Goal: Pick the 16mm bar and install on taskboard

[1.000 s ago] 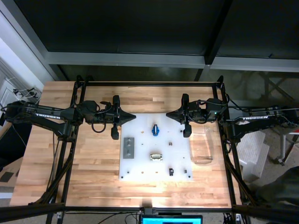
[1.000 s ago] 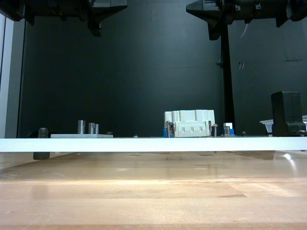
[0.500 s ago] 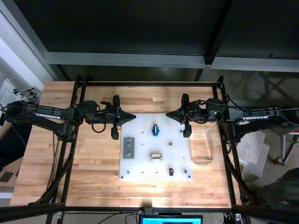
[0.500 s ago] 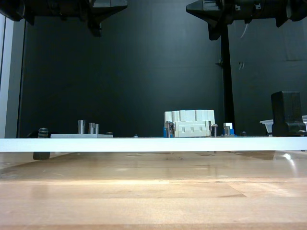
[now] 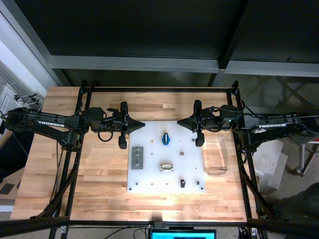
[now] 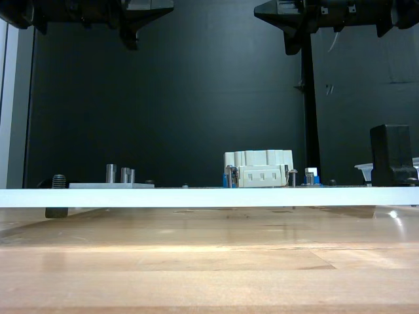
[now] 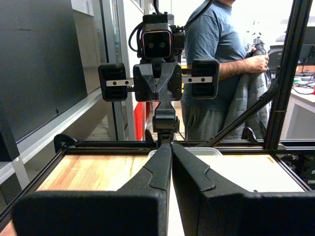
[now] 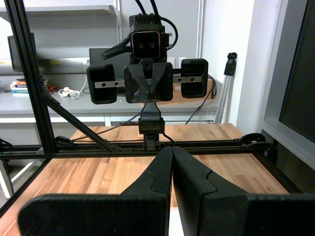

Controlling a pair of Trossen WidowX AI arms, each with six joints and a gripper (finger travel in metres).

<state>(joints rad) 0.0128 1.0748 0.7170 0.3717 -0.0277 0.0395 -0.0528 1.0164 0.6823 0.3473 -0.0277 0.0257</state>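
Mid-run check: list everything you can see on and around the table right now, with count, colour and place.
Table: one, light wood, under everything.
Task board: one, white, mid-table.
Metal block: one, grey, board's left part, short pegs standing on it.
Blue part: one, blue, board's far middle.
Connector: one, white, board's centre.
Black part: one, small, board's near right.
Clear bin: one, transparent, right of the board.
Screen: one, blue-lit, table's near edge.
Person: one, blue T-shirt, beyond the right arm.
16mm bar: cannot pick it out; in neither gripper.
Left gripper: one, black, shut, raised over the board's far-left edge.
Right gripper: one, black, shut, raised over the board's far edge.
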